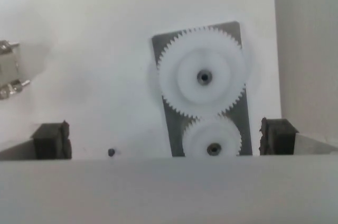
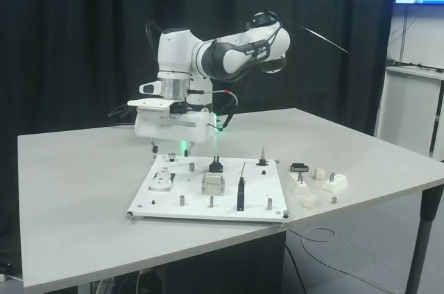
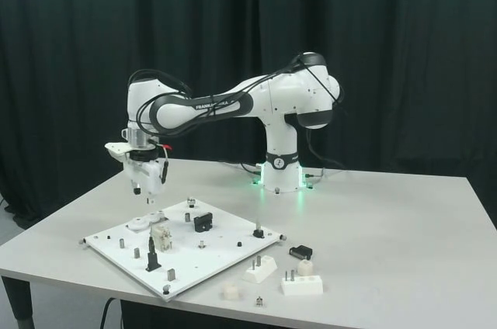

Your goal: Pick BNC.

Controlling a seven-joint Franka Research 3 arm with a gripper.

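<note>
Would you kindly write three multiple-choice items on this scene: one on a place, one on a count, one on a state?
1. Where does the gripper hang?
A. over the gears' end of the white board
B. over the loose white blocks
C. beyond the table's edge

2. How many white gears does the wrist view show?
A. one
B. two
C. four

3. What state is the gripper in?
A. shut on a connector
B. open, holding nothing
C. resting on the table

Answers:
1 A, the gears lie below it.
2 B, a large one meshes with a small one.
3 B, both fingertips stand wide apart with nothing between.
</note>
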